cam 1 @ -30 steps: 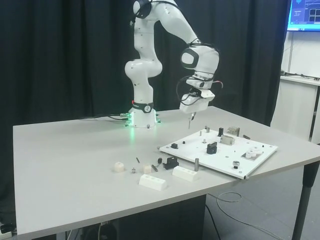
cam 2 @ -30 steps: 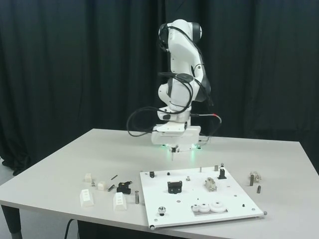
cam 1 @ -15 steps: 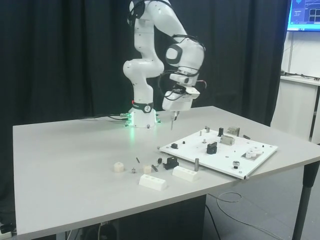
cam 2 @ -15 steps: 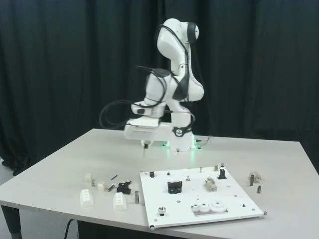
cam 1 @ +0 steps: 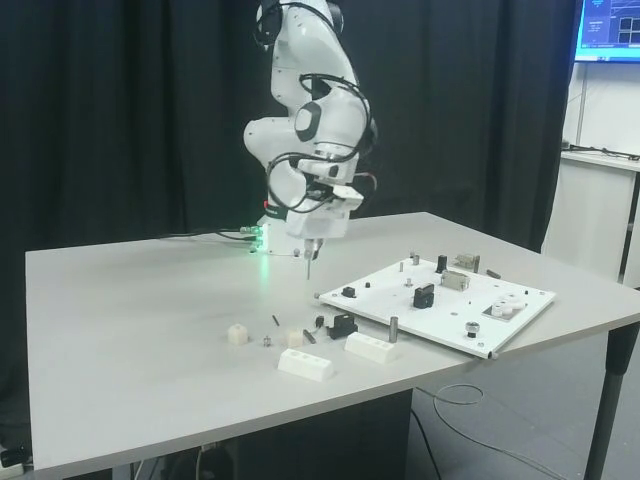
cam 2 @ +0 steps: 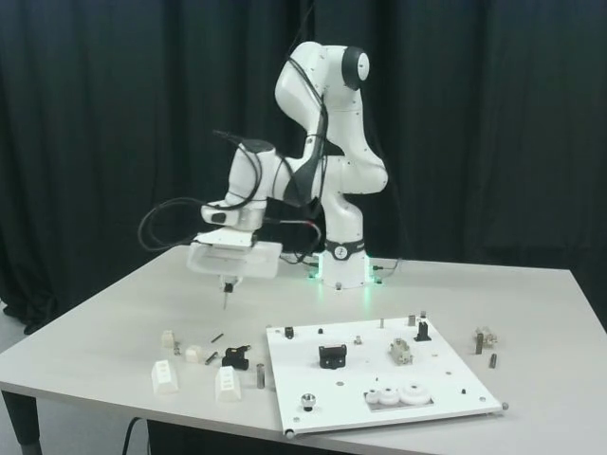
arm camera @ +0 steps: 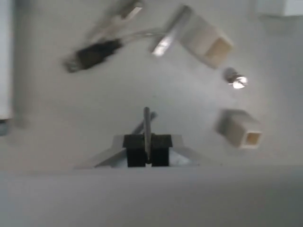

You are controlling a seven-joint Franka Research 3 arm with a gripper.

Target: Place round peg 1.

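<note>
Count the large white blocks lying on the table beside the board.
2: one white block nearest the table's front edge, another white block between it and the board. Smaller cubes aren't counted.

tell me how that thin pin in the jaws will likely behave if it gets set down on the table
The pin looks thin, straight and rigid, so probably stiff and light. Being round, it would likely roll on the flat table. Its narrow end probably would not stand; expect it to tip.
</note>
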